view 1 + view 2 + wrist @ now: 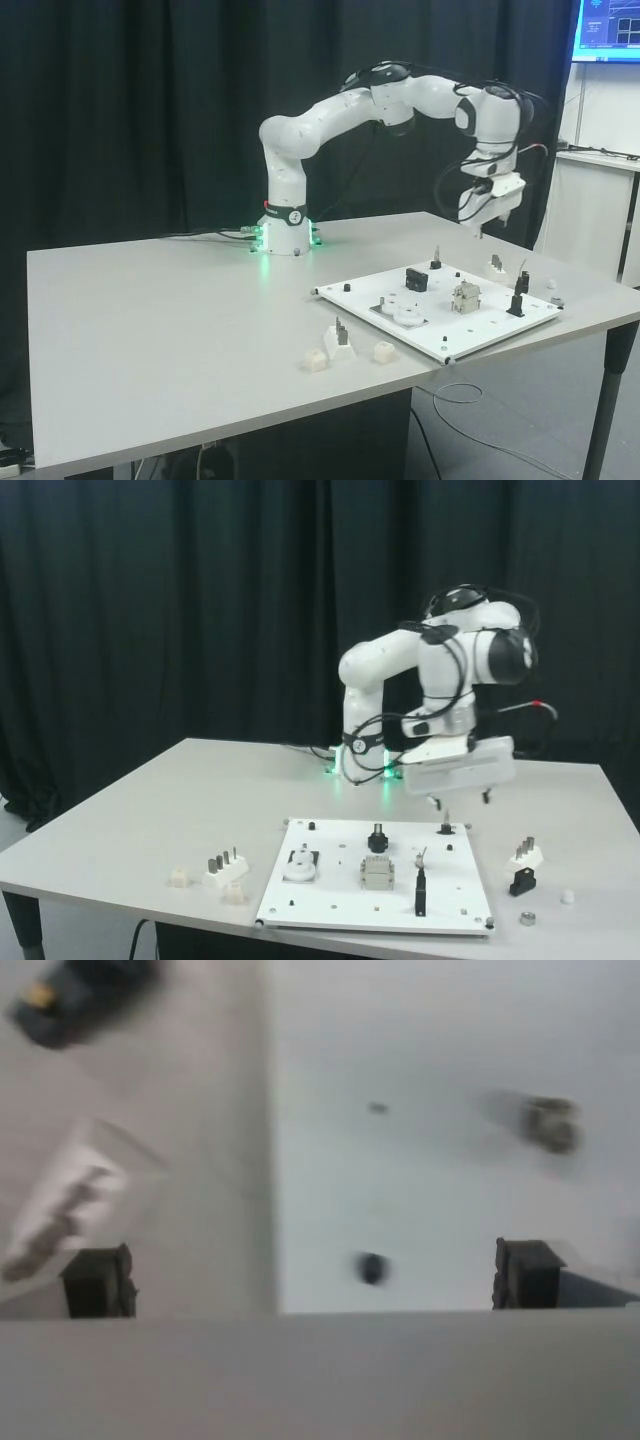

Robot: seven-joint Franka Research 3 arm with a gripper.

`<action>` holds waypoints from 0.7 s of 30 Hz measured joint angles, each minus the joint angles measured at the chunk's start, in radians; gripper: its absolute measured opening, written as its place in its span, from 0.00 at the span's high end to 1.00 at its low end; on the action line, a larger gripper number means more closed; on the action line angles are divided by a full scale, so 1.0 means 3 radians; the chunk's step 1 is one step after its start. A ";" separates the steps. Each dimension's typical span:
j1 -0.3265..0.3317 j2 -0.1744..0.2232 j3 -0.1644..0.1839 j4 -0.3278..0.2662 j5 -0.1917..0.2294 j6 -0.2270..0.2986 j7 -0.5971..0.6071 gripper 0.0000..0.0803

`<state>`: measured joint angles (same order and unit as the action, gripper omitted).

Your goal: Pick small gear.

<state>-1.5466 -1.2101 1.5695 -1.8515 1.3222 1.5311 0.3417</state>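
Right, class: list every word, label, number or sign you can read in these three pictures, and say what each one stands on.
None can be read.
Screen at the first room view's upper corner: lit marks, too small to read.
Robot arm, white board, grey table: no text visible.

White arm (340,105) with black joint bands and a green glow at its base (283,238). Grey counter (150,320). White board (330,895) dotted with black screws, carrying a black knob (378,838) and a black post (420,892). Black curtain (200,600) behind. The fingers (98,1282) are black.
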 joint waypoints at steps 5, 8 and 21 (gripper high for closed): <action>0.0073 0.0000 0.0049 0.0186 0.0043 0.0092 0.0284 0.00; 0.0096 0.0000 0.0099 0.0321 0.0047 0.0173 0.0478 0.00; 0.0098 -0.0011 0.0378 0.0819 0.0017 0.0464 0.1047 0.00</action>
<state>-1.5172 -1.2134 1.6829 -1.6058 1.3273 1.6703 0.6559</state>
